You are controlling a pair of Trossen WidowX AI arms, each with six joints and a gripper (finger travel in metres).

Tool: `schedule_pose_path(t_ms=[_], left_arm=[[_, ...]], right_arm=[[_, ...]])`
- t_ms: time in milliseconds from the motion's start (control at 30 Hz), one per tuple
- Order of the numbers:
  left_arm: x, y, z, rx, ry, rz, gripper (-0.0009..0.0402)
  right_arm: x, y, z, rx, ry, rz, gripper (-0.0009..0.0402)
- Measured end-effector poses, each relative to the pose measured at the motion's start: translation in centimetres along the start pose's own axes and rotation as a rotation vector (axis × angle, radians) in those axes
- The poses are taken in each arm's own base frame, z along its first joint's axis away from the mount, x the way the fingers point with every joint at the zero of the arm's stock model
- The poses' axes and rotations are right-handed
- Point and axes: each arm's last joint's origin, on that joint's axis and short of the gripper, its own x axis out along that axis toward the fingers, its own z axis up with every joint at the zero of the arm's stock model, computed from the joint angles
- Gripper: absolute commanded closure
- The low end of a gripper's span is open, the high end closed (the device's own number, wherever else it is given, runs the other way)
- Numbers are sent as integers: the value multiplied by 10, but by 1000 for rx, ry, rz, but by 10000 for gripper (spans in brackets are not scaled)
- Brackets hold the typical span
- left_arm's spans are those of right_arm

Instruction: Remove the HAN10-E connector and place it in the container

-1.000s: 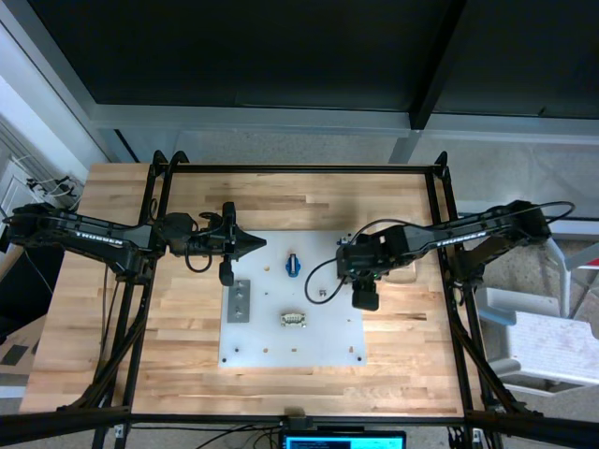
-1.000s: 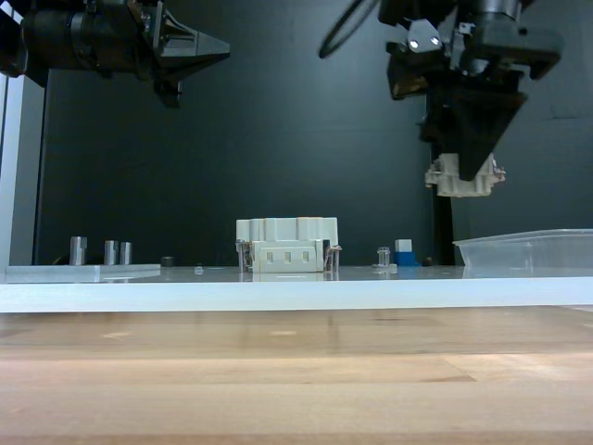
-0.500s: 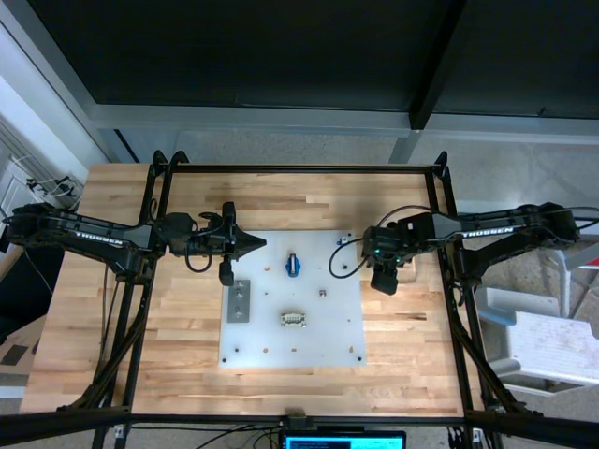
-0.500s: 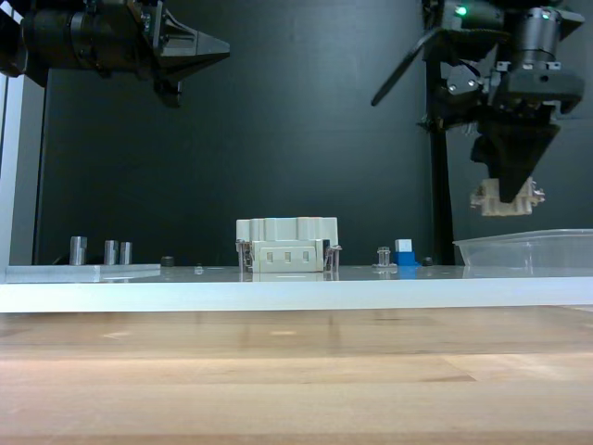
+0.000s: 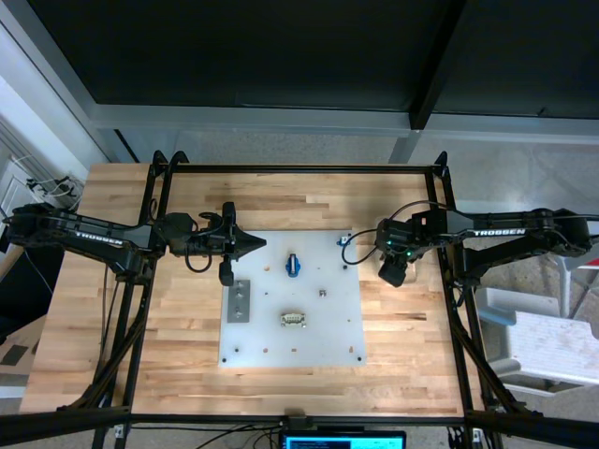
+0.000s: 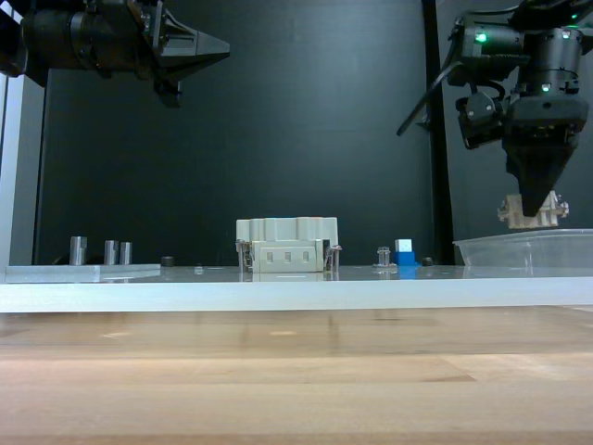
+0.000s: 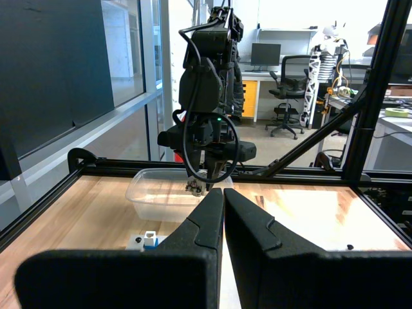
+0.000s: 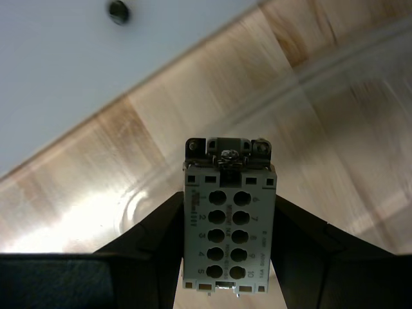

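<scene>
My right gripper [image 5: 393, 271] is shut on the HAN10-E connector [image 8: 228, 219], a beige block with ten numbered holes and a metal end. It hangs just above the clear container [image 6: 523, 250], off the white board's right edge. In the low view the connector [image 6: 531, 211] sits level with the tub's rim. The left wrist view shows the right gripper [image 7: 206, 183] over the container [image 7: 154, 196]. My left gripper [image 5: 260, 243] is shut on nothing and hovers high over the board's far left corner.
On the white board [image 5: 337, 327] stand a beige housing [image 5: 294, 320], a grey metal plate with holes [image 5: 241, 301] and a small blue piece [image 5: 293, 265]. Black frame posts run along both sides of the table.
My right gripper has carried the connector rightward off the board and down to just above the container. The left arm has not moved.
</scene>
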Motion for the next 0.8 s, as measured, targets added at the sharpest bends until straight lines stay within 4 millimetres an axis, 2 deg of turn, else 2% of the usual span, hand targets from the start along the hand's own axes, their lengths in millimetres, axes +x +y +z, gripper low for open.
schedule_pose_path(t_ms=[533, 800], left_arm=[[0, 0, 0, 0, 0, 0, 393], [0, 0, 0, 0, 1, 0, 393]], right_arm=[[10, -18, -12, 223, 47, -74, 340], [13, -20, -14, 243, 42, -99, 333]])
